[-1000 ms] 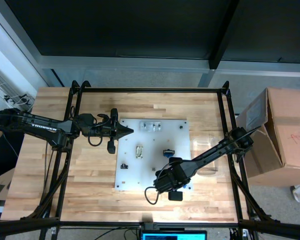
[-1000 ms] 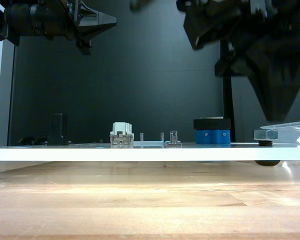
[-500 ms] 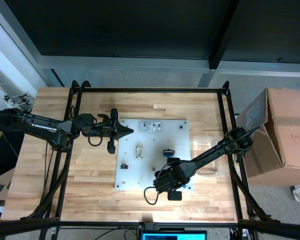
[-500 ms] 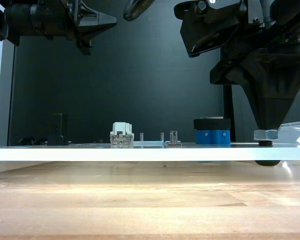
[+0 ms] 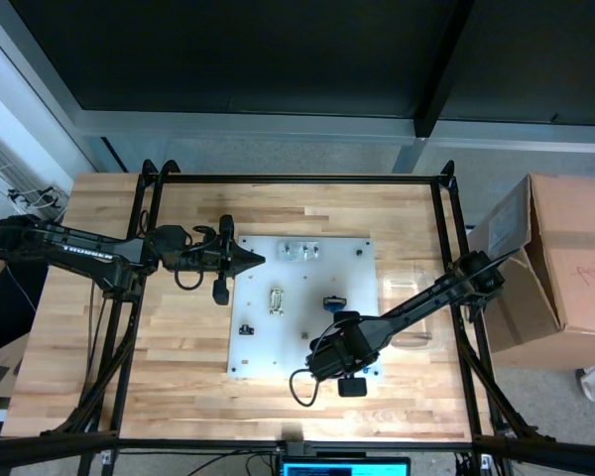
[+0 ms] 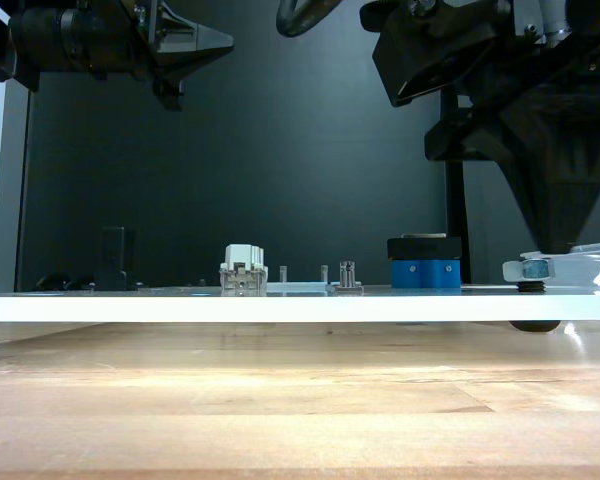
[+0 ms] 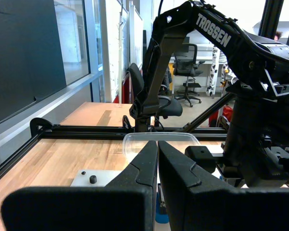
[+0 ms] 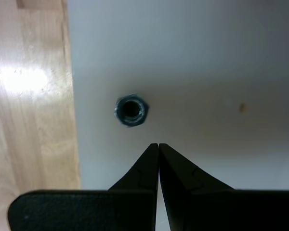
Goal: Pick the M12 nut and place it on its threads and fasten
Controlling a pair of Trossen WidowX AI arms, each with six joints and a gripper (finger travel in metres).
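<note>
**High view: desk, board and two closed, empty grippers**

The wooden desk carries the white board. The left gripper hangs over the board's left edge, fingers pressed together on nothing. The right gripper points down at the board's near right edge, likewise closed and empty. The silver nut sits on its stud, just beside those fingertips, not touching them

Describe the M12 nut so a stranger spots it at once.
On the white board, go to its near right edge, below the right pincer, which hangs shut and empty; the left pincer is shut over the board's far left. The nut sits on its black stud: the only silver hexagon there.
</note>
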